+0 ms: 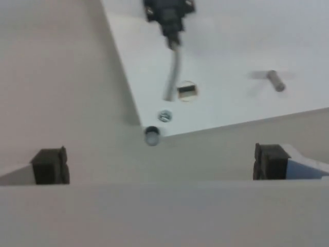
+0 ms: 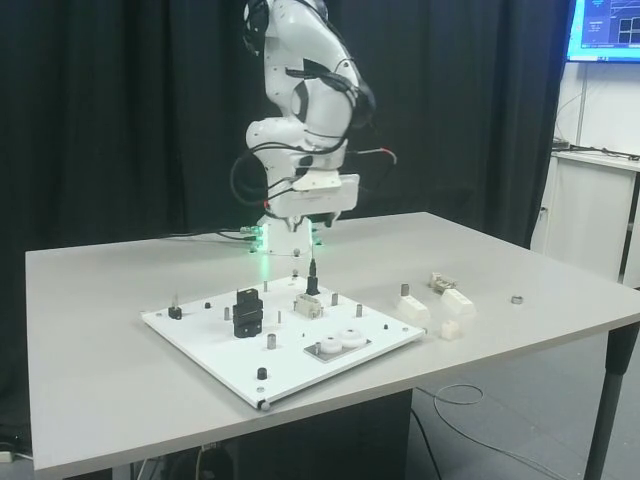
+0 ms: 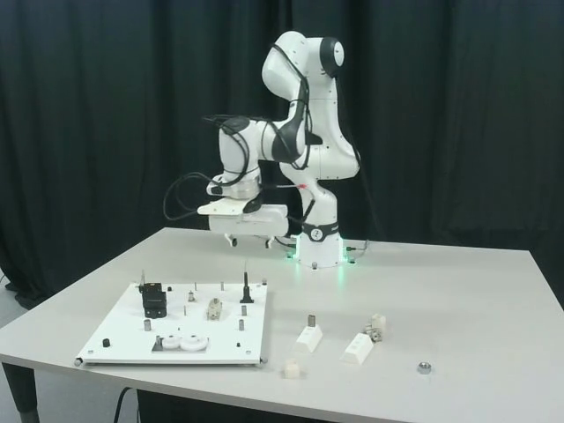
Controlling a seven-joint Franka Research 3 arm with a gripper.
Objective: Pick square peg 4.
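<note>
White Franka arm stood bolted at the back of the grey table, green light at its base. Gripper hung high above the table, behind the white square board, touching nothing. In the wrist view the jaws stood wide apart with nothing between them; black fingertips showed at either edge.

The board lay flat near the table's front edge. On it: a black blocky fixture, a black plug on a thin upright cable, two white round gears on a grey plate, a few short grey metal pins, and small black knobs. The wrist view caught the board's corner with the plug and cable, a small metal-framed square socket, a nut and one lying grey pin.

Off the board, on the bare table, sat three white blocks. One white block carried an upright grey square peg, probably square peg 4, though no label was readable; it stood just beside the board, well apart from the gripper. A second longer white block lay near it, a small white cube closer to the front edge. A small metal ring nut lay alone farther out.
</note>
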